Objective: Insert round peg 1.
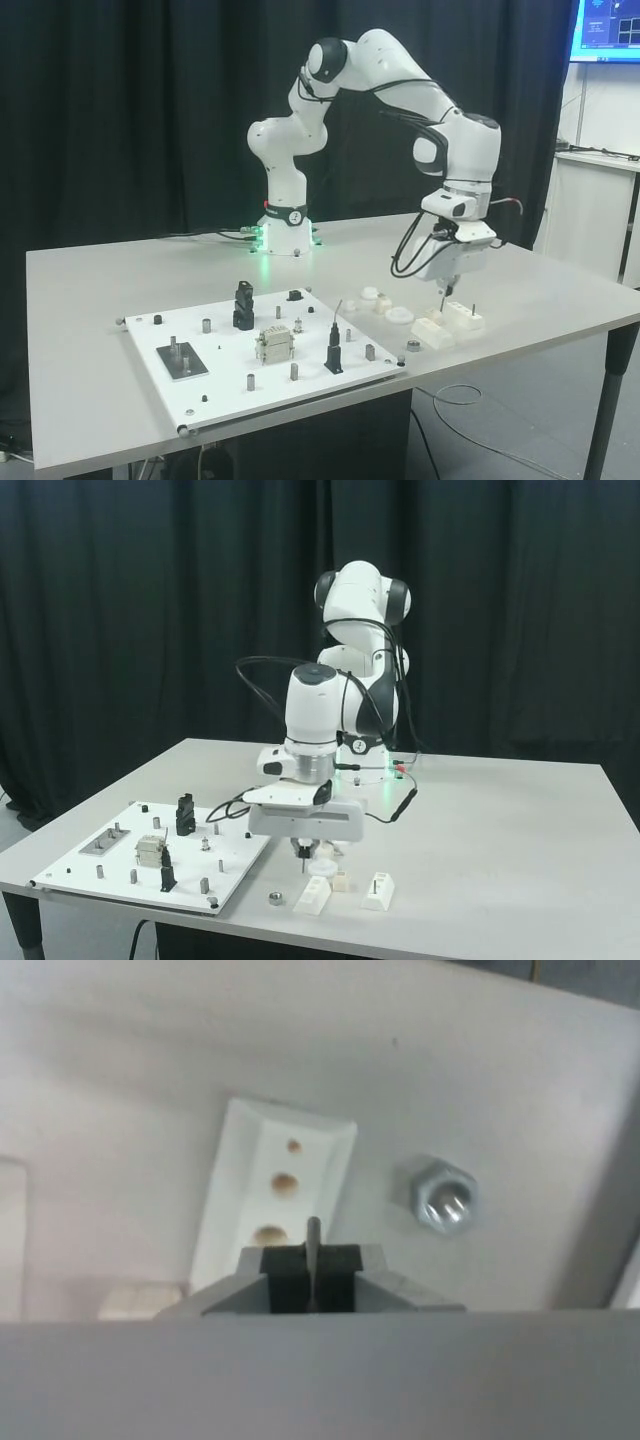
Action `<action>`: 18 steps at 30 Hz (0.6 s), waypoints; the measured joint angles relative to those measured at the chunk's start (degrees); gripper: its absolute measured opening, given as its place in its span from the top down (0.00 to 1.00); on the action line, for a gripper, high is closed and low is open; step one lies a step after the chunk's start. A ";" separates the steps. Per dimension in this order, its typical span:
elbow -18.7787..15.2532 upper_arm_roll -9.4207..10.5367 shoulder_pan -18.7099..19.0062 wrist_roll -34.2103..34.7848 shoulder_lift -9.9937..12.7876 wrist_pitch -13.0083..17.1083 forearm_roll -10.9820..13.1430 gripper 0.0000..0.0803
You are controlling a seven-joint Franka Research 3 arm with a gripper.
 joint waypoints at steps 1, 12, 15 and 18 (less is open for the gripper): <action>-0.03 -0.02 -0.05 0.00 -0.19 -0.41 -0.28 0.98; -1.20 -0.22 -1.01 0.00 -2.28 -2.93 -2.76 0.98; -1.84 -0.29 -1.36 0.00 -2.97 -3.11 -3.54 0.98; -2.47 -0.46 -1.74 0.00 -3.71 -3.44 -4.34 0.98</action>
